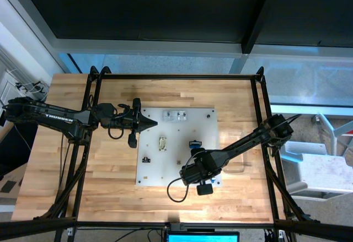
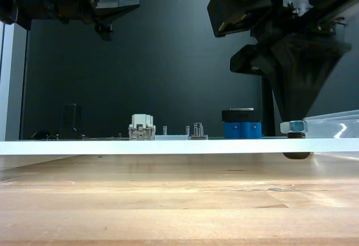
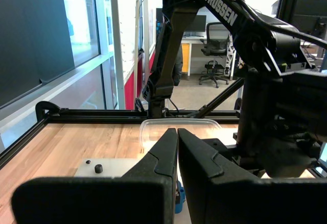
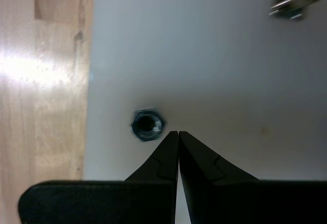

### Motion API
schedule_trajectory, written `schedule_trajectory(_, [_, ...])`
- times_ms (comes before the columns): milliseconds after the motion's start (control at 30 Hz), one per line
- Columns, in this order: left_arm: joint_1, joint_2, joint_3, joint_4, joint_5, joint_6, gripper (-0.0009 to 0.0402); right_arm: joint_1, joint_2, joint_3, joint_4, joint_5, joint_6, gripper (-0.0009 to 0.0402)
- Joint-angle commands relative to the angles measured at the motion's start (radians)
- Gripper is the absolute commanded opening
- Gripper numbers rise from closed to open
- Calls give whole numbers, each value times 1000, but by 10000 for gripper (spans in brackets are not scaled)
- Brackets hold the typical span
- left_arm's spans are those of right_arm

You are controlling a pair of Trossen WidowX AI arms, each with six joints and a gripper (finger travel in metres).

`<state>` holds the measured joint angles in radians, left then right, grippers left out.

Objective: Pick the M12 fastener and fasten on the M12 threads

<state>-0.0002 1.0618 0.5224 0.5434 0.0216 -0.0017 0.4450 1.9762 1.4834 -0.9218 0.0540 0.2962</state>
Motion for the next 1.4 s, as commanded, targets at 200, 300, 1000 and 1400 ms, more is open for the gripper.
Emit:
schedule_trajectory(200, [0, 0, 0, 1, 0, 0, 0, 0, 6, 11, 2, -164, 1, 0])
schedule_trajectory(300, [0, 0, 0, 1, 0, 0, 0, 0, 5, 15, -18, -238, 9, 0])
schedule_trajectory(1000, [0, 0, 0, 1, 0, 0, 0, -12, -16, 17, -20, 7, 37, 0])
schedule_trajectory(1400, [0, 0, 0, 1, 0, 0, 0, -11, -16, -16, 27, 6, 37, 0])
